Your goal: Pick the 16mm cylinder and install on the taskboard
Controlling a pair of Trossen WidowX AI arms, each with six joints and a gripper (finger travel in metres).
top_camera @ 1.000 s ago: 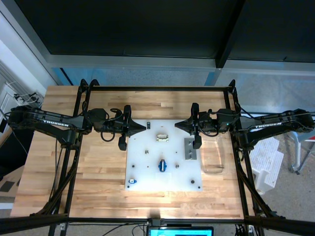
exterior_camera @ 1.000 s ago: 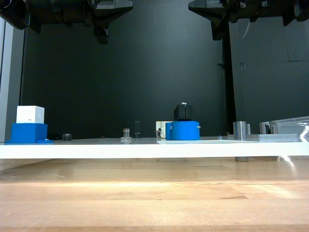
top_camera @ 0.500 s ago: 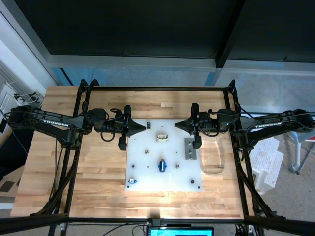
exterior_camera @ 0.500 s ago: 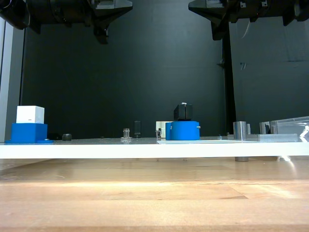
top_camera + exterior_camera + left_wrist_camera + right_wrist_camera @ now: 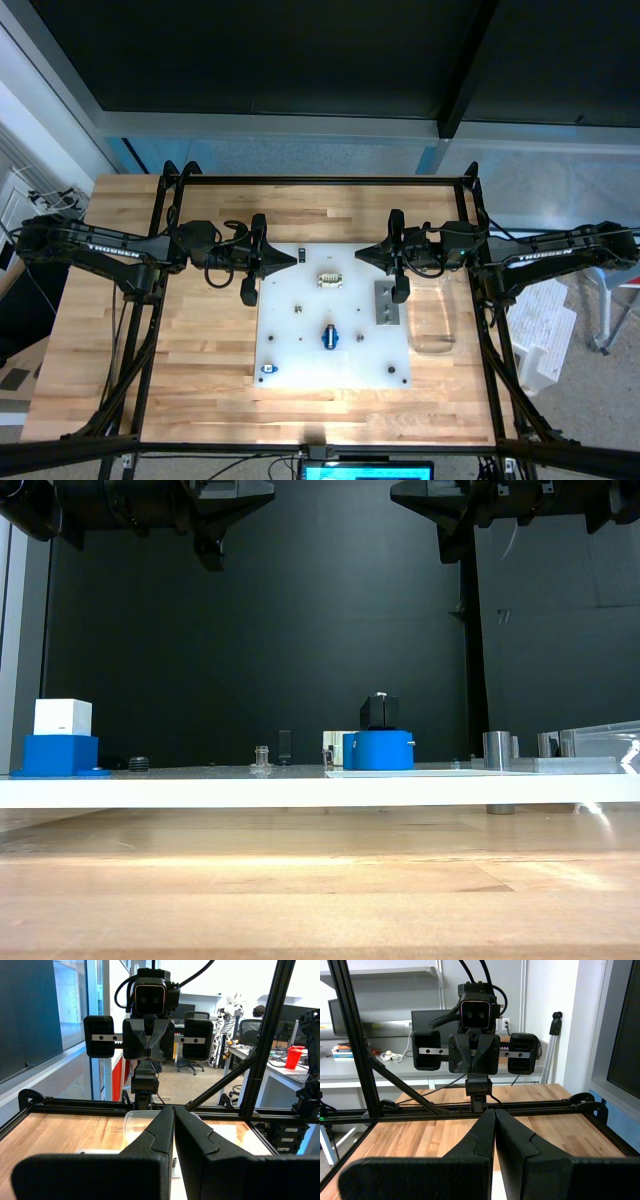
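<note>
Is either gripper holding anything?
No: the left gripper above the left edge of the white square plate and the right gripper above the rectangular grey metal block hang shut and empty.

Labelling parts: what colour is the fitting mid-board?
Blue fitting, best in low view. Left pincer, right pincer shut, above the board's sides.

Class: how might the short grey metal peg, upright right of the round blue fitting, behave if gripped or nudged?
Standing upright, the short grey metal peg may tip when nudged, then roll on its round side. Smooth metal probably slips and feels heavy for its size. Both shut, the left tool and right tool hang high above the flat white taskboard.
</note>
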